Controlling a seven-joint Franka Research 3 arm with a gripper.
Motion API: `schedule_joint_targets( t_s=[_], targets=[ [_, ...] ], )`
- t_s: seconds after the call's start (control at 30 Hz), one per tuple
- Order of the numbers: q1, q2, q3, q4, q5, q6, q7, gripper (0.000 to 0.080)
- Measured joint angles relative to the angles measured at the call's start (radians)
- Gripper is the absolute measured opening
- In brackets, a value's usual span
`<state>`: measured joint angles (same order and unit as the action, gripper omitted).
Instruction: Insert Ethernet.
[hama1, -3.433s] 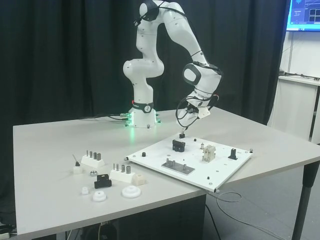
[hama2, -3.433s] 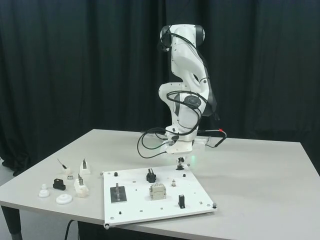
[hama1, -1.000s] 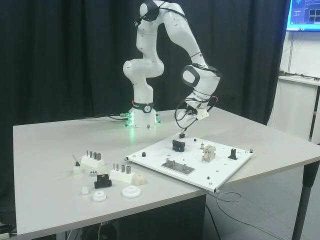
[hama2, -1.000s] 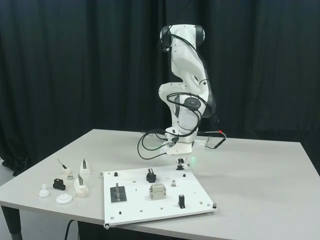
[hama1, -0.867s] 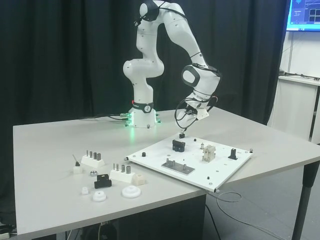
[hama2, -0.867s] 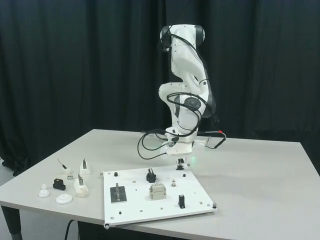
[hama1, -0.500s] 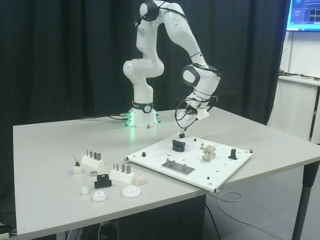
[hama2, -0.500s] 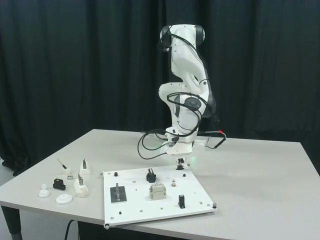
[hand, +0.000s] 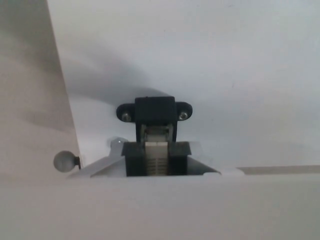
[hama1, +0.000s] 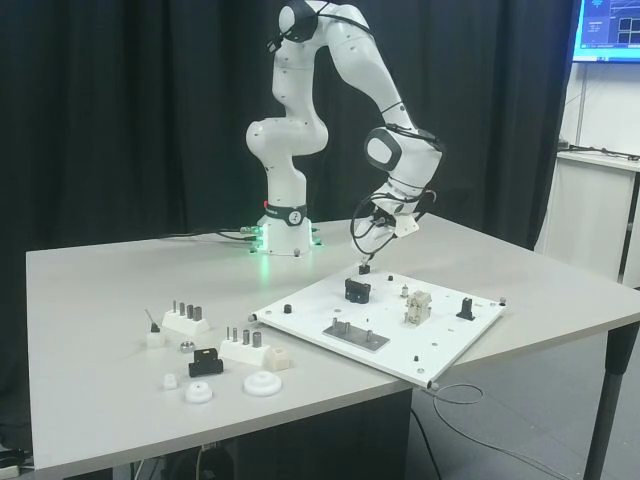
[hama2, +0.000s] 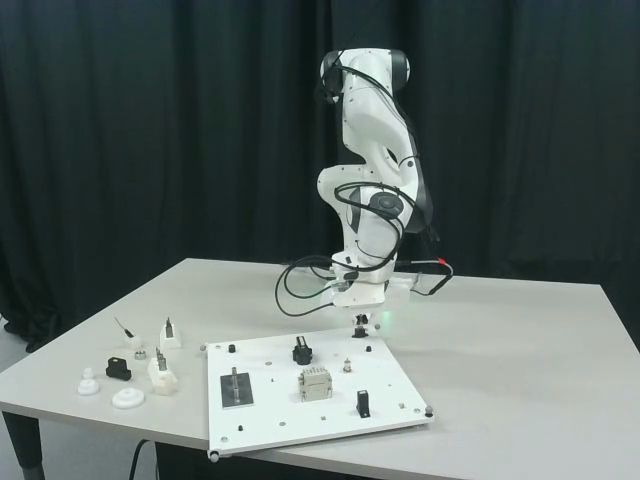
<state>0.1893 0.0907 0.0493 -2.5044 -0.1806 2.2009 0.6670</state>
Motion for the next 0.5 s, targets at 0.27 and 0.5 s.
schedule_joint_targets(
  t_s=[0.27, 0.5],
  targets=[
    [0.0, 0.007, 0.0, -0.003, 0.0, 0.01, 0.0, 0.0088],
    [-0.001, 0.015, -0.001, -0.005, 0.0, 0.019, -0.002, 0.0088]
  ],
)
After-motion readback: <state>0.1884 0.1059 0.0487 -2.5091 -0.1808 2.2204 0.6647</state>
